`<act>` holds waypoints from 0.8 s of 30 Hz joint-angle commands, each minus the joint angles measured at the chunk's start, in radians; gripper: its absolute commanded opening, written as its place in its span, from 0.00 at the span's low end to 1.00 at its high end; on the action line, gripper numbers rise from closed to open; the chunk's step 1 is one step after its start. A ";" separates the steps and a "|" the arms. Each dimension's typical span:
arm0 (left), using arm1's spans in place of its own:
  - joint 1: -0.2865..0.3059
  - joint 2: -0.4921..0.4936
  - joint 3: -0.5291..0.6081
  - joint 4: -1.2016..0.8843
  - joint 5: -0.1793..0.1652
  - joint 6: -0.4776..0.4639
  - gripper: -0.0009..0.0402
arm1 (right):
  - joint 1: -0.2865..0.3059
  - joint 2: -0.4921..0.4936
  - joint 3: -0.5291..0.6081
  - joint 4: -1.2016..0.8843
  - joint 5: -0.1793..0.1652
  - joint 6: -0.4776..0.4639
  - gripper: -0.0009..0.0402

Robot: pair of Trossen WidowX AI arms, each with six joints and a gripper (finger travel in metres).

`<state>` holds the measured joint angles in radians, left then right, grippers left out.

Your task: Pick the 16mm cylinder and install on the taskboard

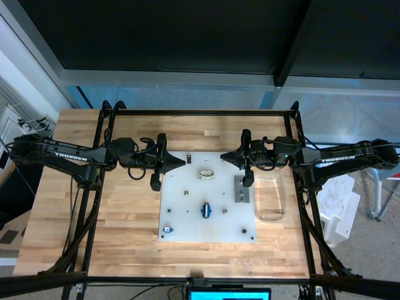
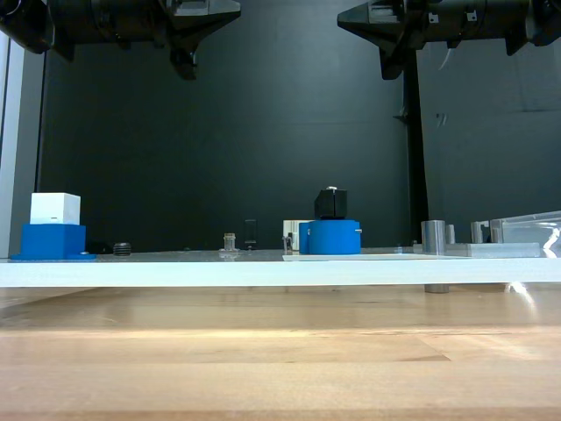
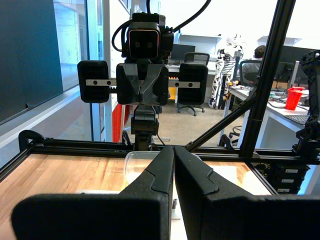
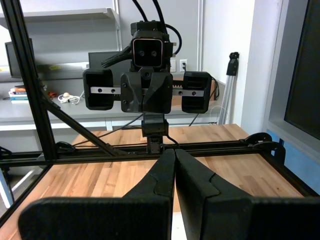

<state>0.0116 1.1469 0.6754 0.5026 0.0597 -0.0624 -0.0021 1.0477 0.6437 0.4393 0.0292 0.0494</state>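
The white taskboard (image 1: 187,219) (image 2: 175,270) lies mid-table with a blue part (image 1: 205,210) (image 2: 333,237), a grey metal block (image 1: 242,187) and a beige connector (image 1: 205,174). A small silvery-grey peg, which I take for the 16mm cylinder (image 1: 225,210) (image 2: 434,237), stands upright on the board between the blue part and the block. My left gripper (image 1: 155,183) (image 2: 186,66) (image 3: 173,148) hangs shut and empty high over the board's left edge. High above the grey block, my right gripper (image 1: 248,181) (image 2: 388,66) (image 4: 175,150) is shut too, holding nothing.
A clear plastic tray (image 1: 270,199) (image 2: 530,230) sits against the board's right side. A blue base with a white cube (image 1: 167,231) (image 2: 54,228) stands at the board's near left corner. Black frame rails (image 1: 200,112) border the wooden table.
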 commanded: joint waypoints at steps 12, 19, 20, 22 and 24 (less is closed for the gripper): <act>0.000 0.000 0.000 0.000 0.000 0.000 0.02 | 0.003 0.001 0.000 -0.001 -0.003 -0.003 0.02; 0.000 0.000 0.000 0.000 0.000 0.000 0.02 | 0.003 0.001 0.000 -0.038 -0.003 -0.003 0.02; 0.000 0.000 0.000 0.000 0.000 0.000 0.02 | 0.003 0.001 0.000 -0.038 -0.003 -0.003 0.02; 0.000 0.000 0.000 0.000 0.000 0.000 0.02 | 0.003 0.001 0.000 -0.038 -0.003 -0.003 0.02; 0.000 0.000 0.000 0.000 0.000 0.000 0.02 | 0.002 0.001 0.000 -0.038 -0.003 -0.003 0.02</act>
<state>0.0116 1.1469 0.6754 0.5022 0.0601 -0.0624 0.0002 1.0489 0.6430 0.4011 0.0254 0.0463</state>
